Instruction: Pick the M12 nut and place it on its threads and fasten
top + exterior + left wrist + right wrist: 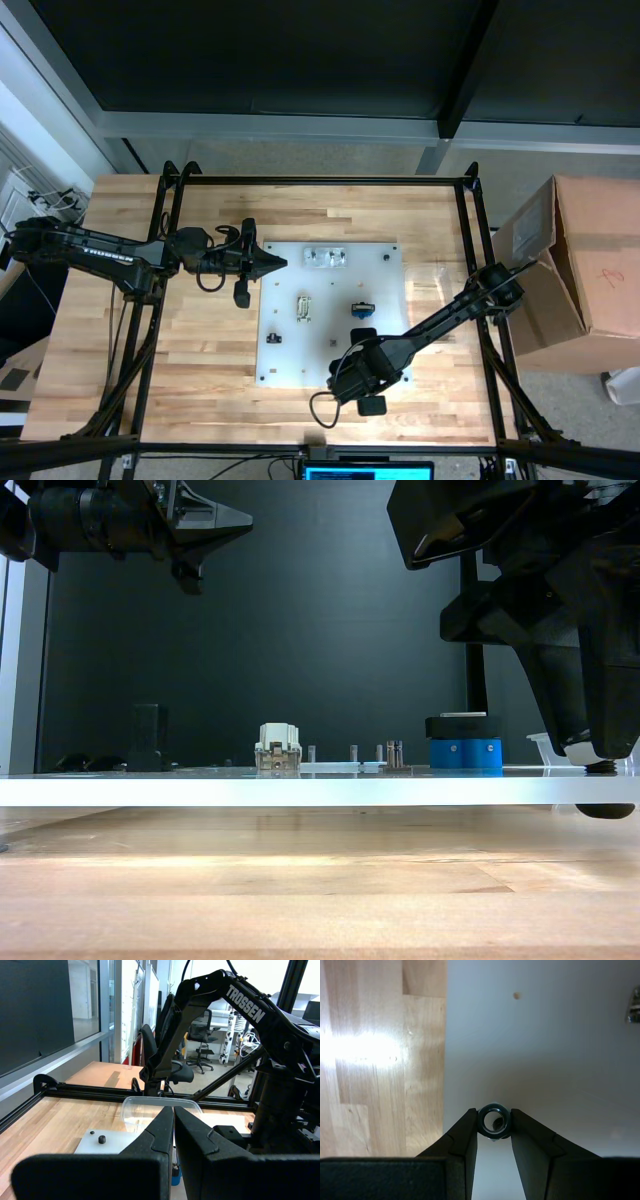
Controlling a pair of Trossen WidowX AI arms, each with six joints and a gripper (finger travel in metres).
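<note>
We begin with the table, and on it the white board, which lies in the middle. The left arm reaches in from the left. The left gripper hangs high over the far left edge of the board, and in its own view its fingers lie together with nothing between them. It is well apart from the work.

The right arm comes from the right and bends down to the near right part of the board, so this arm is the nearer one by far. The right gripper points straight down, with its tips just above the board surface. In the high view it covers the place where the stud stands.

In the low view we see a short dark ribbed piece directly under the tips. We take it for the stud.

The nut is clenched between the two fingers of the right gripper. In the right wrist view it shows as a full ring, so its hole looks straight down at the board and its axis is upright, the same as the axis of the stud. We judge that the nut is in line with the stud, at its top or just over it. We cannot tell whether it rests on the stud already or whether any thread has caught.

The coming move turns on this line. The nut must go straight down and then be turned about the upright axis, without tilting.
</note>
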